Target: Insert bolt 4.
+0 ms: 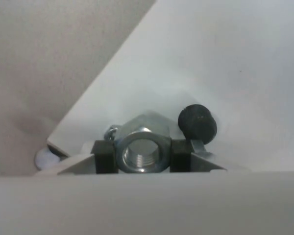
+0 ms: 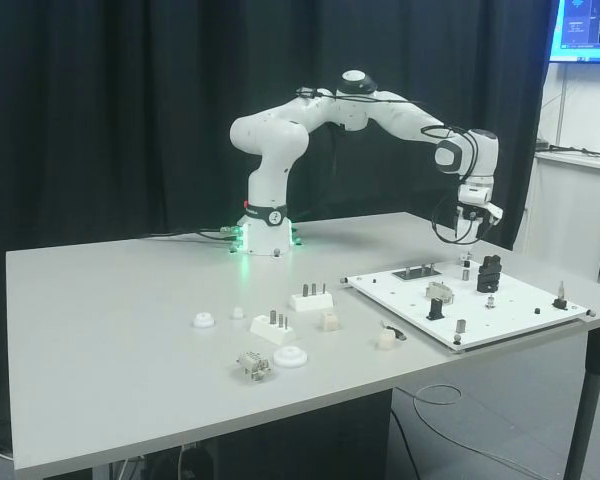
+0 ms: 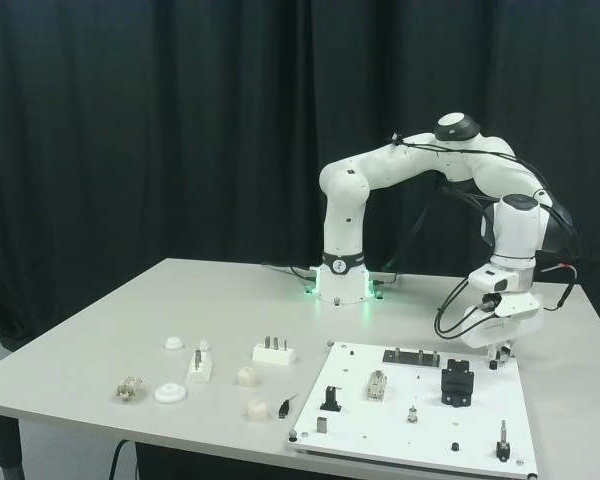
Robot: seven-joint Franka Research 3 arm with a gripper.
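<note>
Bolt 4 [image 1: 142, 152] sits pinched between your black fingers [image 1: 104, 155], carried over the white board [image 2: 470, 300].
Next you need to line it up squarely over its hole, then descend.

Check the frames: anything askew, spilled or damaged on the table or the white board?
Nothing stands out. The white assembly board lies flat on the grey table, fixtures upright. The gripper holds a metal threaded hex part squarely above the board.
</note>
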